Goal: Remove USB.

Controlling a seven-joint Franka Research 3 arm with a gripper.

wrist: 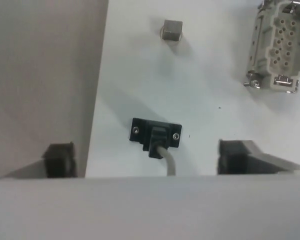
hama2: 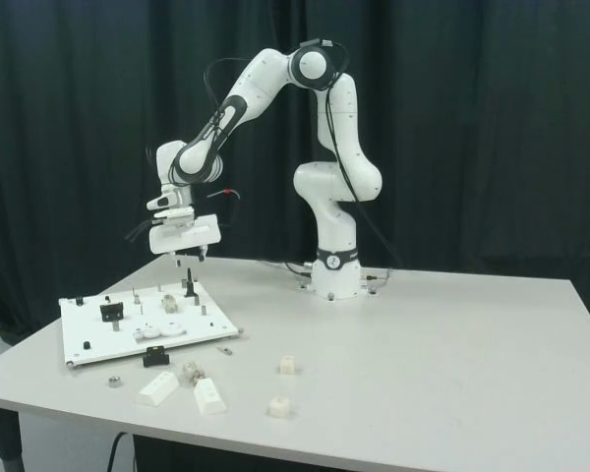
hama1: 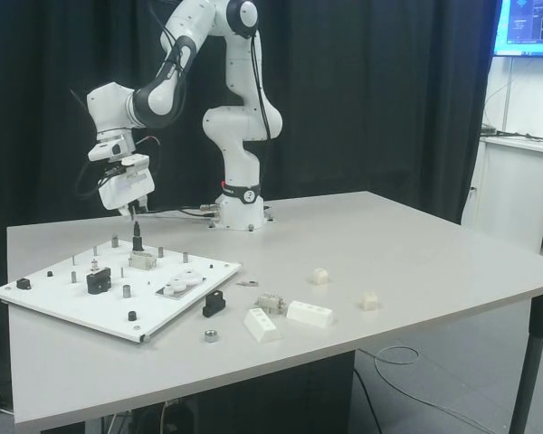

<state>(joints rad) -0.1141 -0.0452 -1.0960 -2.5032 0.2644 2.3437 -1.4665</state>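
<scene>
A black USB plug [wrist: 157,139] with a grey cable [wrist: 170,162] sits in a black socket [wrist: 139,131] screwed to the white board [wrist: 140,75]. My gripper [wrist: 149,159] hangs above the plug, open, with one black fingertip [wrist: 60,159] on each side and nothing between them. In the first room view the plug [hama1: 137,237] stands upright near the back of the board [hama1: 190,303], and the gripper [hama1: 129,212] is a short way over it. The second room view shows the gripper [hama2: 189,258] above the plug [hama2: 189,285] too.
On the board near the socket are a grey multi-pin connector [wrist: 279,47] and a small grey peg [wrist: 173,30]. Loose on the table in front of the board lie white blocks [hama1: 309,313], a black part [hama1: 214,303], a nut [hama1: 211,335] and small cubes [hama1: 369,301].
</scene>
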